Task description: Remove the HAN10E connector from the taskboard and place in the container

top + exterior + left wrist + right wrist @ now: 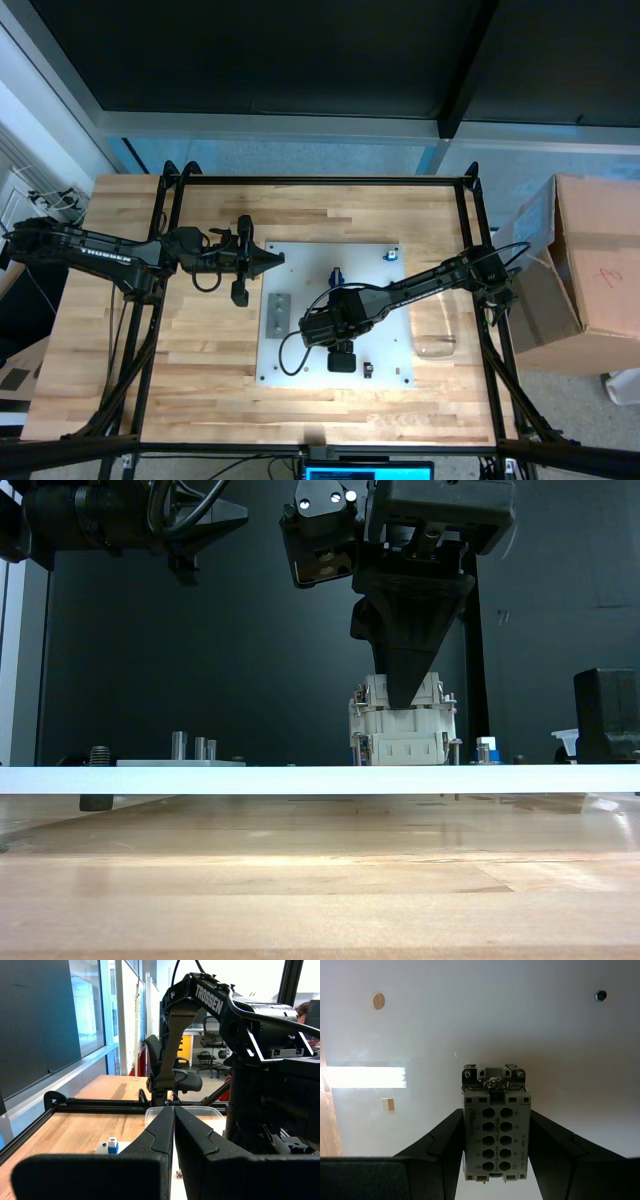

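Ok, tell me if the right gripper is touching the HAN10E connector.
Touching. The right wrist view shows the right gripper's fingers pressed against the HAN10E connector's sides, no gap, connector on the taskboard. The left gripper hangs shut over the board's left edge.

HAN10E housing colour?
HAN10E connector: light grey, best in right wrist view. Right end effector grips it on taskboard; left end effector shut, raised at left.

Beige HAN10E connector (496, 1125), white taskboard (530, 1020), black left tool (174, 1108), right tool (496, 1113).
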Tool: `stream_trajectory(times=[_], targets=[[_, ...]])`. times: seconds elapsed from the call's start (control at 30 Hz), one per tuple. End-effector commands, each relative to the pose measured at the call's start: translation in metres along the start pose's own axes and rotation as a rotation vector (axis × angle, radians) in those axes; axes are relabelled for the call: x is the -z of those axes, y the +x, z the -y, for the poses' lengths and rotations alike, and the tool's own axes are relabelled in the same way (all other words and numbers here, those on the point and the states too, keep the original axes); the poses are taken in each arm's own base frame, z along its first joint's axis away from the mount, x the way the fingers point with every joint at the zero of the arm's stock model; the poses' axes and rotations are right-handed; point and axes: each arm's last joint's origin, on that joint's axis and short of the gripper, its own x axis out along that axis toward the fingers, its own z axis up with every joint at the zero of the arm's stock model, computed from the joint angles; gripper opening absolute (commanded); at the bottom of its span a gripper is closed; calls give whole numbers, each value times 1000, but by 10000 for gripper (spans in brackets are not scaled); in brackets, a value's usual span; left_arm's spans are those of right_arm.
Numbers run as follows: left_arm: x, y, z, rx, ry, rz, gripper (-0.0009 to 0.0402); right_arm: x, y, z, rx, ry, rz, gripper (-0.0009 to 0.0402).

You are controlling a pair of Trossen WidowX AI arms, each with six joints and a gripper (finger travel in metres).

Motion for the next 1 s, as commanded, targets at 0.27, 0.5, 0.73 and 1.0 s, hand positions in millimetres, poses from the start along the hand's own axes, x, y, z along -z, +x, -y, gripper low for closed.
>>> stream_trajectory(times=[0.27, 0.5, 0.73, 1.0], targets=[[0, 0, 0, 0, 0, 0, 0, 3, -27, 3, -19, 4, 63, 4], [0, 0, 0, 0, 0, 0, 0, 7, -50, 6, -35, 9, 109, 4], [0, 0, 0, 0, 0, 0, 0, 13, -68, 9, -44, 13, 135, 4], [0, 0, 0, 0, 0, 0, 0, 28, -81, 8, -46, 19, 122, 4]])
